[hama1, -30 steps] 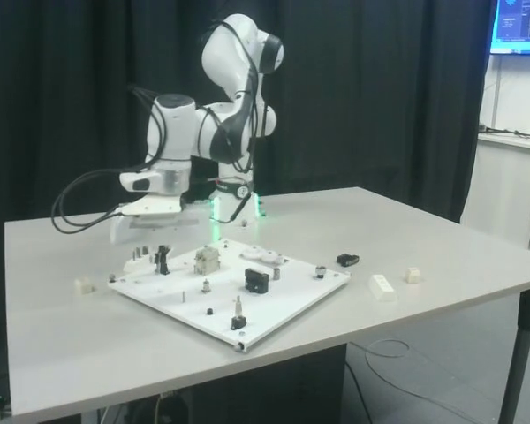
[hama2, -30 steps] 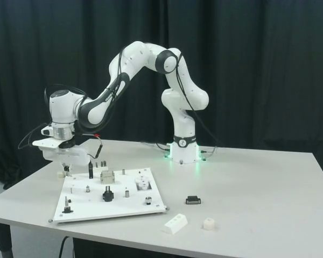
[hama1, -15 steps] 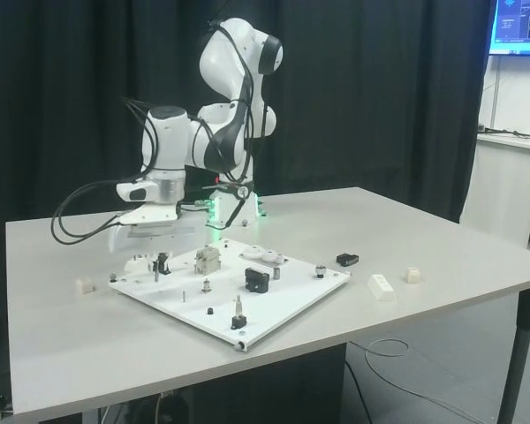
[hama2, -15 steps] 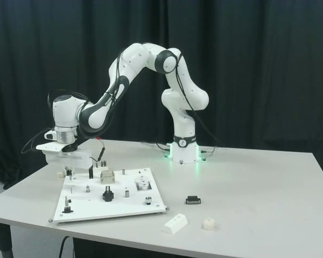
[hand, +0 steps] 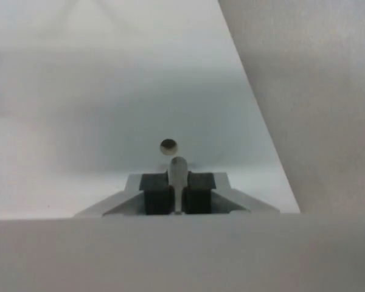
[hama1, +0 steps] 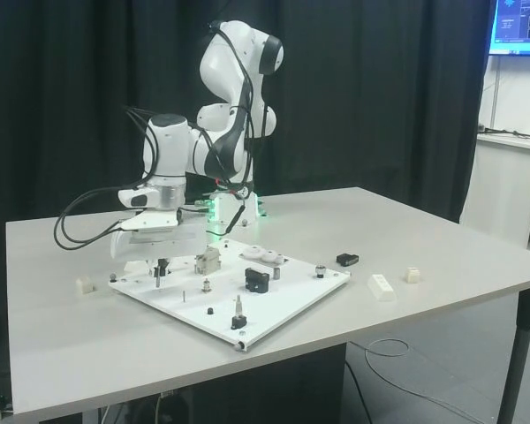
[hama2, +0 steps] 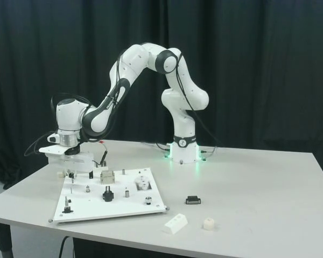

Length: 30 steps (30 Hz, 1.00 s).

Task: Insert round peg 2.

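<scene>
- The bench (hama1: 442, 238) is grey and carries everything listed below; my base is bolted to it at the far side, with a green light at the foot.
- My arm (hama2: 151, 59) is white. It arches up from the base and reaches down over the far corner of the board.
- The white board (hama2: 118, 207) lies flat on the bench near the front edge. It holds several small fixtures: a black block (hama1: 256, 281), a grey block (hama1: 207, 261), a white round part (hama1: 263, 255), and short upright pins.
- Off the board, on the bench, lie a white rectangular block (hama1: 382, 286), a small white cube (hama1: 412, 275), a small black part (hama1: 347, 260), and another small white cube (hama1: 86, 284) beside the board's far corner.
- My pincer (hand: 177, 193) points straight down, low over that corner of the board. Its black pads (hand: 155, 185) are pressed against the round peg (hand: 178, 173), pinching it between them.
- The round peg is grey and stands upright in my grip. In the wrist view its tip sits just beside a small round hole (hand: 168, 145) in the white board surface.
- I cannot tell whether the tip touches the board.
</scene>
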Motion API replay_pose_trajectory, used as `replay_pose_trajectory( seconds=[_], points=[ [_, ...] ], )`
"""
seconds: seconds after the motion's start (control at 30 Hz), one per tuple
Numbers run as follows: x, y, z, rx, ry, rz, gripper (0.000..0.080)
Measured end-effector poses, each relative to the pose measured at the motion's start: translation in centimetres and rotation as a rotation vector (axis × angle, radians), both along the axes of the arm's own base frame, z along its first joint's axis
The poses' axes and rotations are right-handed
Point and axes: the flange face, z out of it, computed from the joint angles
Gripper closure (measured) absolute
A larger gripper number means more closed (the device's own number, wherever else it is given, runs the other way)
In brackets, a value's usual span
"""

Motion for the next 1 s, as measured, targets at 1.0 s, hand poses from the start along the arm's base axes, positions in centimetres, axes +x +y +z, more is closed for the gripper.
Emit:
replay_pose_trajectory(
  seconds=[1.0],
  points=[
    [-0.28, 0.75, -0.94, -0.007, -0.027, -0.012, 0.0741]
  ],
)
